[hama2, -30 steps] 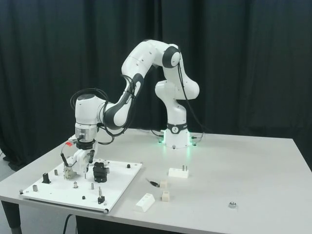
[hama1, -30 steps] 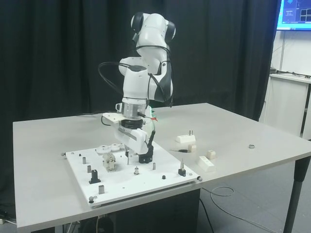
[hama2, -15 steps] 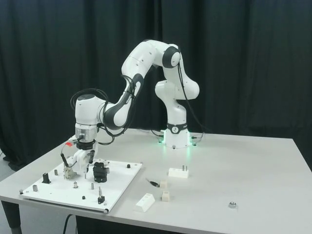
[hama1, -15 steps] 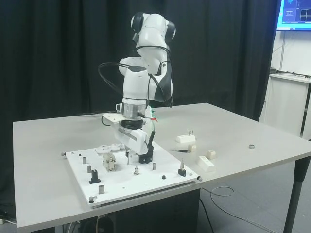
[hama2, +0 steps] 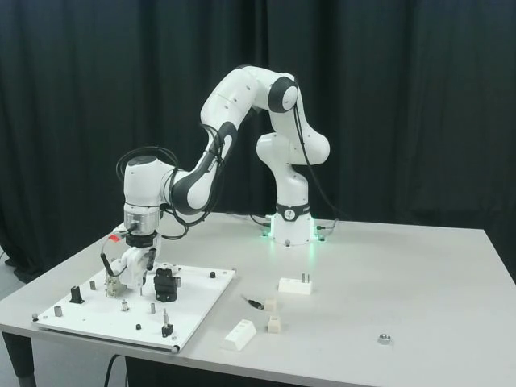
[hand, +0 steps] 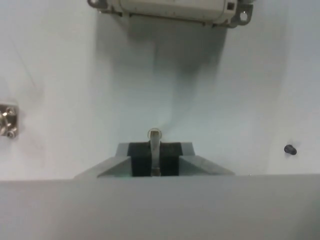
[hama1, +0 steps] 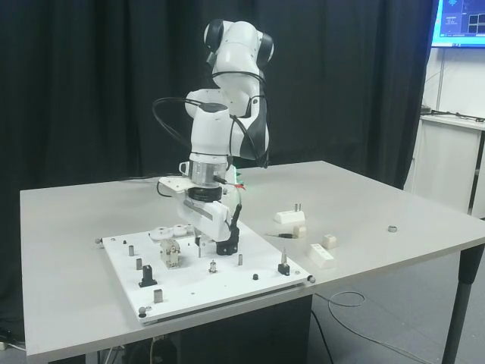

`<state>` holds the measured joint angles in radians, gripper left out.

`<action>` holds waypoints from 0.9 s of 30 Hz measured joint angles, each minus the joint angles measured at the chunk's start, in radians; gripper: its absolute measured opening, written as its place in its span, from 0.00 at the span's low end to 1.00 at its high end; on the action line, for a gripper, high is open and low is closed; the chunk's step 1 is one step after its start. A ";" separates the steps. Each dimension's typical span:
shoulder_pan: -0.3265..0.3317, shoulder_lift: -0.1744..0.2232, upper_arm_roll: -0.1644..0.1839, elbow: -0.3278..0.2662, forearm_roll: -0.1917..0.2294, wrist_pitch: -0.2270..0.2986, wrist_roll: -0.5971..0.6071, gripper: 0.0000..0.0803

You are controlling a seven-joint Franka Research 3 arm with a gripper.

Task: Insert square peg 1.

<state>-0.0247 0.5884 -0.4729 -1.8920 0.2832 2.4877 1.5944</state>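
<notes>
In the wrist view a thin grey square peg (hand: 154,150) stands upright between the black pads of my gripper (hand: 155,160), which is shut on it. The peg's lower tip meets the white board (hand: 75,90) at a small ringed spot; whether it sits in a hole cannot be told. From the first room view the gripper (hama1: 199,236) hangs low over the middle of the white board (hama1: 227,284), with the peg (hama1: 198,246) pointing down. The second room view has the gripper (hama2: 137,272) over the board (hama2: 193,310) too.
Close to the gripper on the board stand a black block (hama1: 227,241), a white fixture (hama1: 170,254) and several short pins. A white connector (hand: 170,10) and a black screw (hand: 290,149) lie near the peg. Loose white parts (hama1: 321,256) rest on the grey table (hama1: 364,197).
</notes>
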 joint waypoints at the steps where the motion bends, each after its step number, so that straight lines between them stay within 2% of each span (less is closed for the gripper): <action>1: 0.000 0.000 0.000 0.000 0.000 0.000 0.000 0.04; 17: 0.000 0.001 -0.003 0.000 0.000 0.004 0.001 0.04; 18: 0.000 0.001 -0.003 0.000 0.000 0.004 0.001 0.58; 26: 0.000 -0.008 -0.007 0.000 0.000 0.001 0.001 0.58; 27: 0.000 -0.010 -0.008 0.000 0.000 -0.001 0.001 0.96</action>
<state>-0.0250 0.5783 -0.4805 -1.8918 0.2831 2.4871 1.5958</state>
